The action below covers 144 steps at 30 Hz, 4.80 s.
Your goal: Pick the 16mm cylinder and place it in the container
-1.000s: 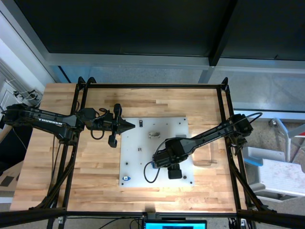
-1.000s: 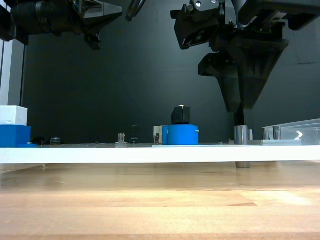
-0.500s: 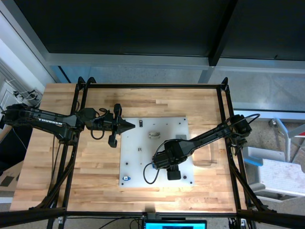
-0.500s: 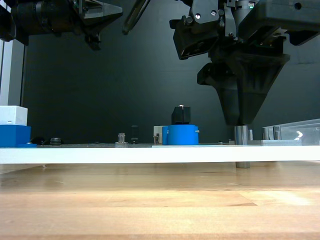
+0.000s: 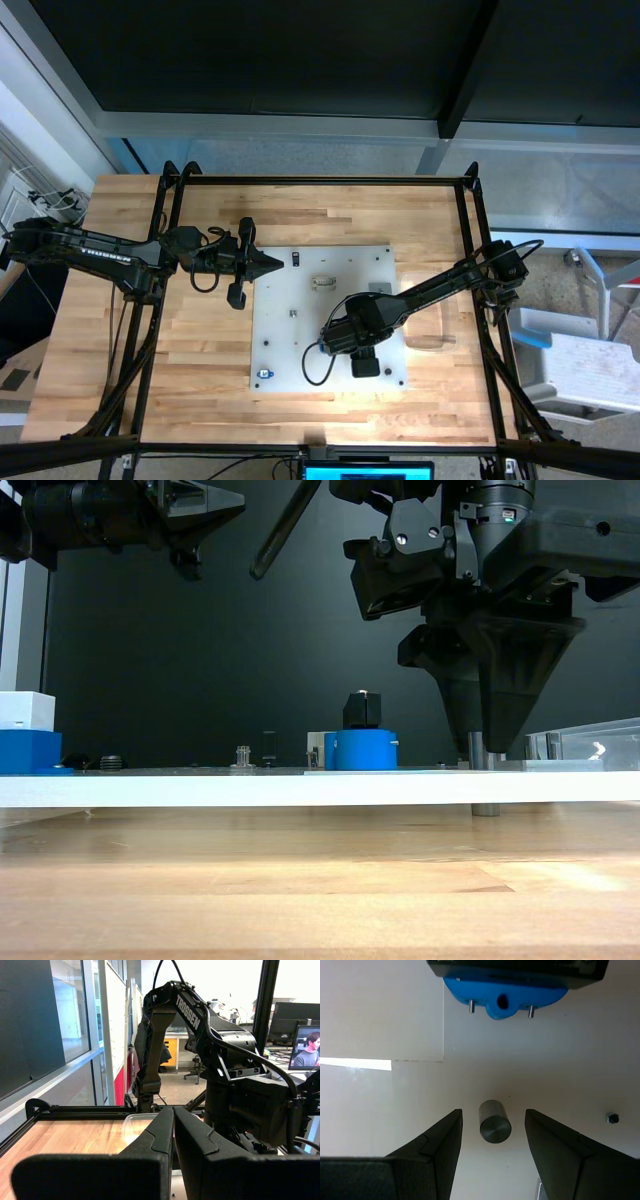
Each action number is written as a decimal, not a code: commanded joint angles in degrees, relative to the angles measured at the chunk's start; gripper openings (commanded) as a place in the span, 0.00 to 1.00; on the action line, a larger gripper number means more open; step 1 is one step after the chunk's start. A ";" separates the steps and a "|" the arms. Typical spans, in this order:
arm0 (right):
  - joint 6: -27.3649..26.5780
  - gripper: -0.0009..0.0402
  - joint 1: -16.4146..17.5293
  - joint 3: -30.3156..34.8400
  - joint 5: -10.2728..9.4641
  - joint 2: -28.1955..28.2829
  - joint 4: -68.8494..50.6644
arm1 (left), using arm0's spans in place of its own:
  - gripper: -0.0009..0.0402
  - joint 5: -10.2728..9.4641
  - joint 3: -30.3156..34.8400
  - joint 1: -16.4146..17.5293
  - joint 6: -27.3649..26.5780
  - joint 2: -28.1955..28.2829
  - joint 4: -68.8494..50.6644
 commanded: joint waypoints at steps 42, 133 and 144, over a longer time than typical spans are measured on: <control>-0.96 0.07 -0.17 -0.37 -0.48 -0.44 0.04 | 0.02 0.02 0.00 0.00 0.02 0.02 0.00; 24.17 0.07 -7.26 -36.72 5.16 -40.22 -5.68 | 0.02 0.02 0.00 0.00 0.02 0.02 0.00; 26.18 0.07 -7.08 -38.71 5.99 -39.85 -1.92 | 0.02 0.02 0.00 0.00 0.02 0.02 0.00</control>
